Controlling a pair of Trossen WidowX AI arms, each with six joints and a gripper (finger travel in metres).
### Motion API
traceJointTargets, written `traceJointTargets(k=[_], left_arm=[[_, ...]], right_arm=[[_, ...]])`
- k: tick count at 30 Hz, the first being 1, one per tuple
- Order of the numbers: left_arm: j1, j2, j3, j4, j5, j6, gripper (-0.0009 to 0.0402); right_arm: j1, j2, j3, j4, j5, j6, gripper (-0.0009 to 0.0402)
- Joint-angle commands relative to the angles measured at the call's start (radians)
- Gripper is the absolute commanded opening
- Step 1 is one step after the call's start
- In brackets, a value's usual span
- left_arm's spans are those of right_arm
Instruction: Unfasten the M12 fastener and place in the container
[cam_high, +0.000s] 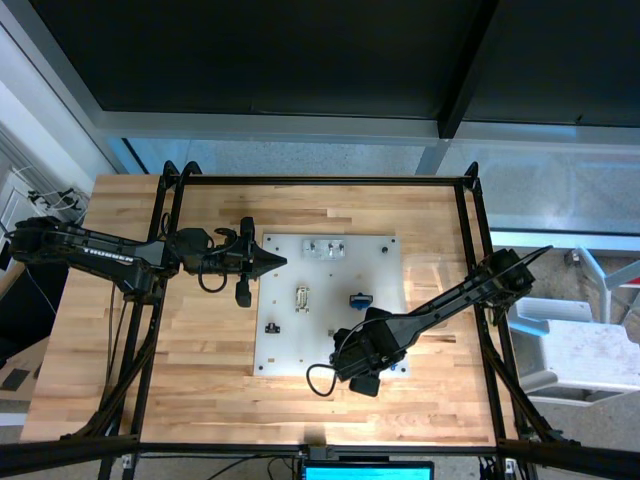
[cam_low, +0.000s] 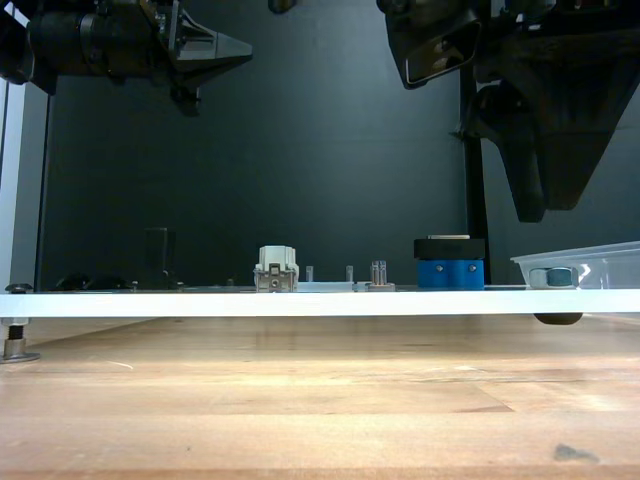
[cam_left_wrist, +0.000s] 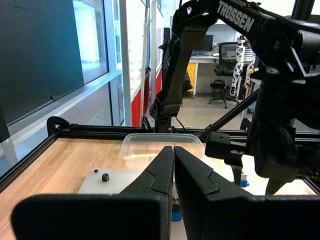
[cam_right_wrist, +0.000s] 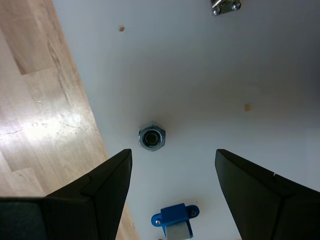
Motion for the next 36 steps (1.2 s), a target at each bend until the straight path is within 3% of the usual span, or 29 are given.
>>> traceJointTargets(k=[1,36], left_arm=[[0.0,0.0,0.0,0.0,0.0,0.0,0.0],[0.0,0.0,0.0,0.0,0.0,0.0,0.0]], right_arm=[[0.0,0.019,-0.001,0.018,-0.003,-0.002,0.0232],[-0.003,0.02,-0.109,0.148,0.023,-0.04,0.0225]])
